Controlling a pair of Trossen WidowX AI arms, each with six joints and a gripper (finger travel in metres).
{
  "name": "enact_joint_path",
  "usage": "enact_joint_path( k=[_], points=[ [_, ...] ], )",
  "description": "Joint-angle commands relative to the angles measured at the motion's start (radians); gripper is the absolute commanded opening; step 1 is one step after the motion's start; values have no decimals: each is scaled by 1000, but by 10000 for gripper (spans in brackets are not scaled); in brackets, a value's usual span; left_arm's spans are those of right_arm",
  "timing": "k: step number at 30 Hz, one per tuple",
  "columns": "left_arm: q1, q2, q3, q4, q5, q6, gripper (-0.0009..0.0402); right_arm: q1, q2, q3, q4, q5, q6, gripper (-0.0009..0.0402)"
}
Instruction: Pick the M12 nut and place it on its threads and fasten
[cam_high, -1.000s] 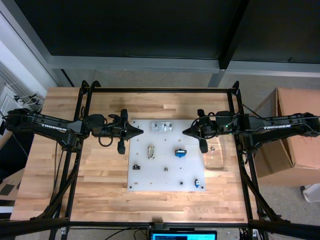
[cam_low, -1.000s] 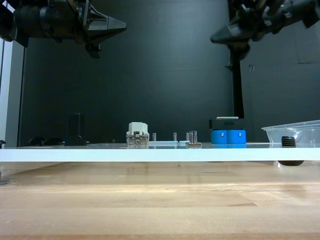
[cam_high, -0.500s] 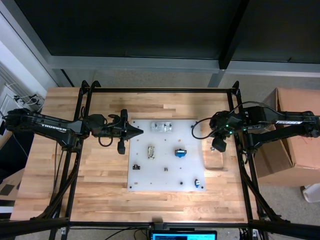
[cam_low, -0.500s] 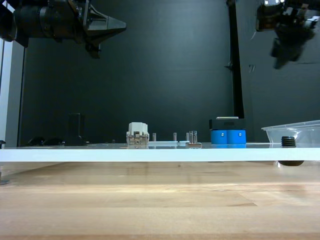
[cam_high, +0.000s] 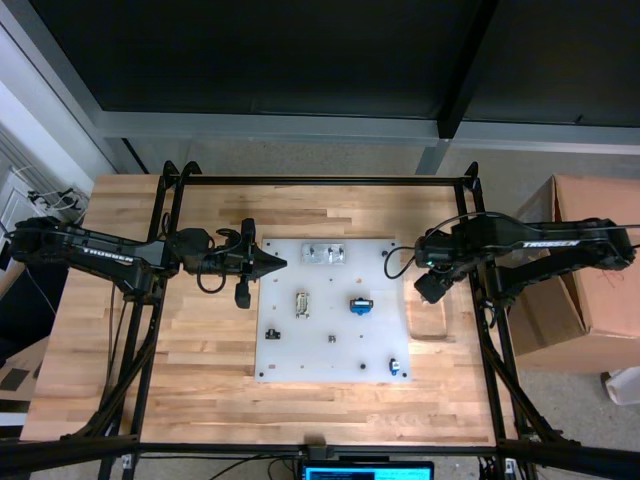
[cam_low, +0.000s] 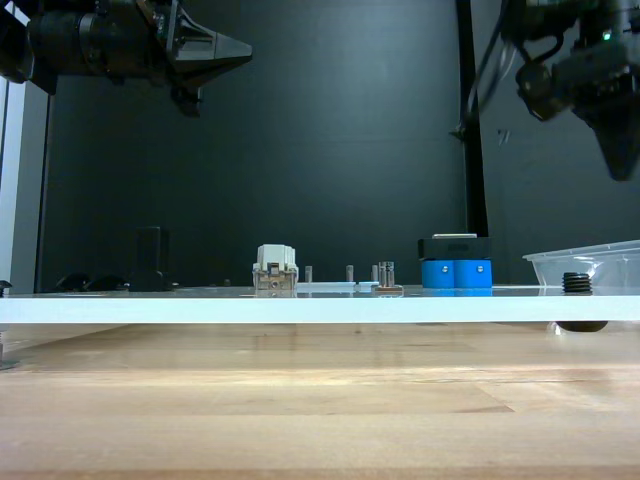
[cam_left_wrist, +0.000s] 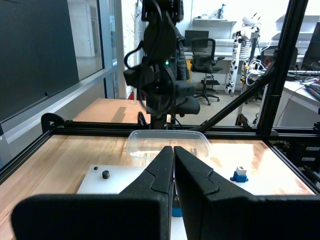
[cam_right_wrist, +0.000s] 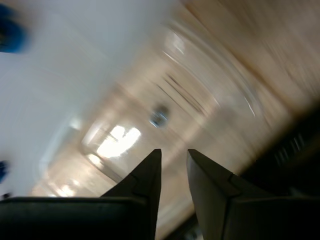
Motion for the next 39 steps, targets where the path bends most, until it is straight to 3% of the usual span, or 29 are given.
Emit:
enact_joint_path(
  k=[1,5,8,10,20,28,39],
  points=[
    [0,0,0,0,0,0,0,0,28,-17,2,0,108,101],
    [0,0,0,0,0,0,0,0,46,-54,109,-10,160,131],
    [0,0,0,0,0,0,0,0,46,-105,227,-81,162,152],
    [0,0,0,0,0,0,0,0,46,-141,279,-98,178,165],
    [0,0,0,0,0,0,0,0,46,-287,363,-98,246,206],
    [0,0,0,0,0,0,0,1,51,-365,459,-96,258,209],
    [0,0,0,0,0,0,0,2,153,-374,532,-79,211,208]
  ],
)
